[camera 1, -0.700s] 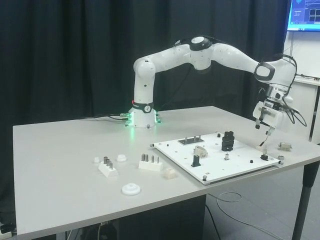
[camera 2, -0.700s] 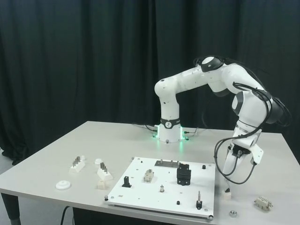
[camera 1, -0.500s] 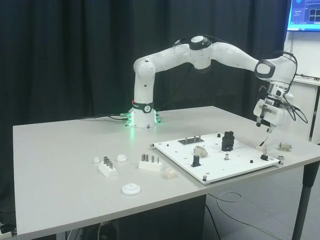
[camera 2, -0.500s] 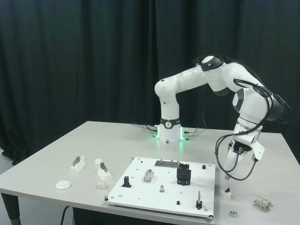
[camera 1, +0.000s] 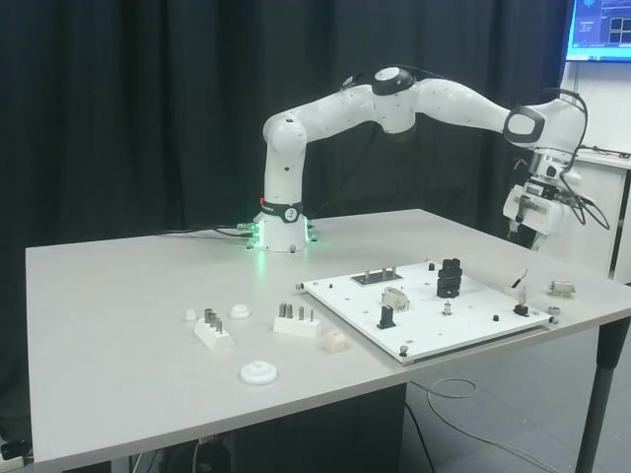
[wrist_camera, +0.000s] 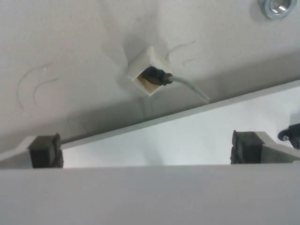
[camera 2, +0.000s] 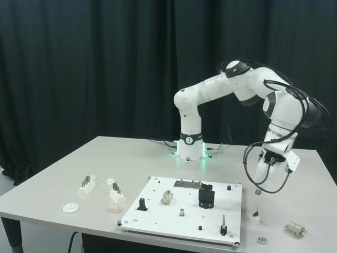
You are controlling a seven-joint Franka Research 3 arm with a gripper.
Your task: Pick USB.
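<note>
Below, USB plug (wrist_camera: 157, 77) upright in white socket block (wrist_camera: 143, 70), fingers (wrist_camera: 45, 151) apart, empty.

White arm stretched out from its base, gripper raised and empty
The arm (camera 2: 226, 87) rises from its base, bends at a high elbow and slopes down to the wrist; the gripper (camera 1: 529, 235) points down, well above the table, its two fingers (wrist_camera: 45, 151) spread wide apart with nothing between them
</note>
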